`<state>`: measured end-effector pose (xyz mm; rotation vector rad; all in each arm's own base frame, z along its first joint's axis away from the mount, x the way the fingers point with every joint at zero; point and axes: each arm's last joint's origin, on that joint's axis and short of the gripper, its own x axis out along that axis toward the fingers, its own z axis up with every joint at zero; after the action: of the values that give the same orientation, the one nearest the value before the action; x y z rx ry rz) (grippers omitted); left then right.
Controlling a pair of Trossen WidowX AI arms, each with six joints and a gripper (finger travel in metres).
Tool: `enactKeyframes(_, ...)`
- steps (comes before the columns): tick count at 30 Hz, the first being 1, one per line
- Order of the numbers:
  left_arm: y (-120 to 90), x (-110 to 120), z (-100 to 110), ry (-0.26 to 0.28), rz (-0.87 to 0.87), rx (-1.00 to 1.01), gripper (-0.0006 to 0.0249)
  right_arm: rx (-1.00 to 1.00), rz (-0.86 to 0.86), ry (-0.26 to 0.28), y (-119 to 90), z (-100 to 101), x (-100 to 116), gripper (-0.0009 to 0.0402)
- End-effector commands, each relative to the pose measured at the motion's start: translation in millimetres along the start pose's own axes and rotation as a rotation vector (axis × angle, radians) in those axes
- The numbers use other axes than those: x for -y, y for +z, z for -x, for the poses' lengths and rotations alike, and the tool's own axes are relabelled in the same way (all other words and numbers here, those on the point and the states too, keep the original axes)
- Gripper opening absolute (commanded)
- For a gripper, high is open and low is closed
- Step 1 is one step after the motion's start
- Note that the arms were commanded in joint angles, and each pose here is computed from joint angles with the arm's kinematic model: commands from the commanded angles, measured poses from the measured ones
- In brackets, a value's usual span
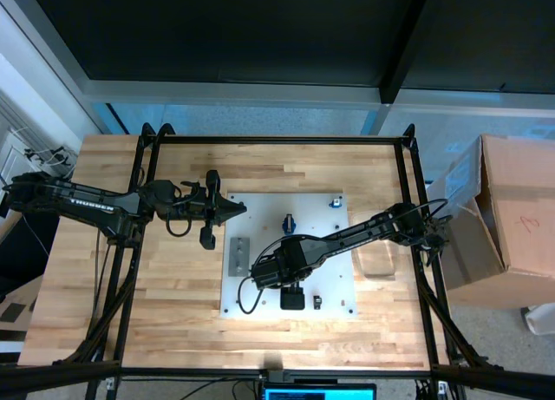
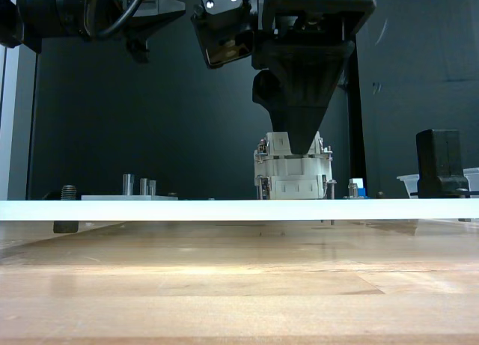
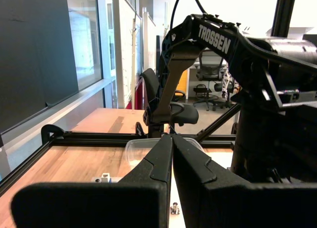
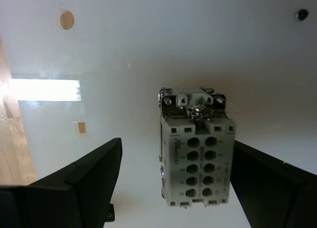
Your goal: Remove the HAN10E connector from the taskboard and place in the container
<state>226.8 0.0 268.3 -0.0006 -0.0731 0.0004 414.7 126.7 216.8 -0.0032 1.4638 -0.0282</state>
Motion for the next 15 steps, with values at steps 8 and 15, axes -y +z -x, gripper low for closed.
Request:
enactKeyframes(8,0.0,-0.1,-0.1,0.0,0.0,0.0,0.0,0.015,0.003,0.005,1.3,2.2,1.9,0.0168)
enactKeyframes(15,0.0,0.0,-0.1,0.0,0.0,0.0,0.0,0.013,0.0,0.004,1.2,2.7,3.2,0.0071)
